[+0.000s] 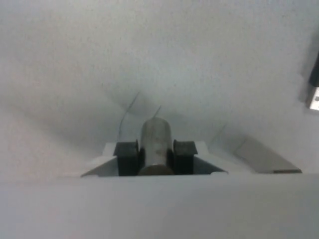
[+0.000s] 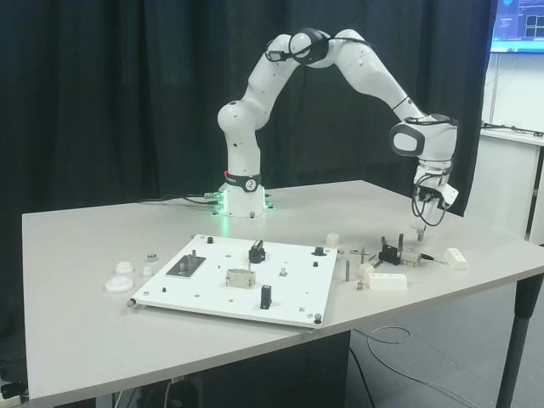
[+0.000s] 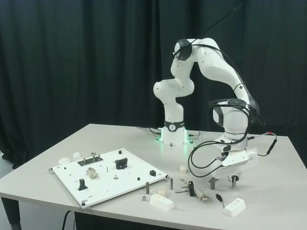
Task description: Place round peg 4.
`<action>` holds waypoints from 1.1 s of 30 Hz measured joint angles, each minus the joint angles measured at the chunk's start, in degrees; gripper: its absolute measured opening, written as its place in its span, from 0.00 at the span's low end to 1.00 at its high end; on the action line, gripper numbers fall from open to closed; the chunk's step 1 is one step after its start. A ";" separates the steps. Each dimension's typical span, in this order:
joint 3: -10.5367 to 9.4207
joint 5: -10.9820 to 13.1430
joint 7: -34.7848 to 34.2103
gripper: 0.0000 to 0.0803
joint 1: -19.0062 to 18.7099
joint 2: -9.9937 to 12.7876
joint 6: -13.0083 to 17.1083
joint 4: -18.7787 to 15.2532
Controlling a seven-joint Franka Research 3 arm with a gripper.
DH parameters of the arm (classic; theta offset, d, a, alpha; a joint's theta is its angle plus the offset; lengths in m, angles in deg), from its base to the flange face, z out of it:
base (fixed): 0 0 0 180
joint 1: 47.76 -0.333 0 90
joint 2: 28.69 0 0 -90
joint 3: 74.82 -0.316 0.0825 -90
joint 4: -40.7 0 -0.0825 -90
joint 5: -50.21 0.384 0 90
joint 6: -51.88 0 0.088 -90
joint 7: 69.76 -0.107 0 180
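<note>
A short grey round peg (image 1: 156, 144) stands upright between my two black fingers, and my gripper (image 1: 155, 155) is shut on it. In the first room view the gripper (image 2: 419, 219) hangs low over the table's far right part, the peg (image 2: 416, 229) just above the surface. The second room view shows the gripper (image 3: 233, 176) with the peg (image 3: 233, 181) beside another upright peg (image 3: 212, 183). The white assembly board (image 2: 289, 306) lies well to the left of the gripper.
Between board and gripper lie small parts: a black holder (image 2: 390, 252), a thin upright peg (image 2: 347, 269), two white blocks (image 2: 387, 280) (image 2: 456, 258) and a small white cube (image 2: 332, 240). White rings (image 2: 119, 283) lie left of the board. A cable plug (image 1: 314, 84) shows nearby.
</note>
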 joint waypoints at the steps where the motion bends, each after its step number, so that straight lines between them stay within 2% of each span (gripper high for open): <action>1: 0.00 -0.01 -0.02 0.18 -0.08 0.11 0.06 0.04; 27: 0.09 -1.66 -0.87 0.18 -0.94 1.55 1.28 0.71; 28: 0.11 -1.74 -0.92 0.45 -0.94 1.55 1.26 0.79; 33: 0.14 -2.31 -1.63 0.45 -0.94 1.52 0.60 1.44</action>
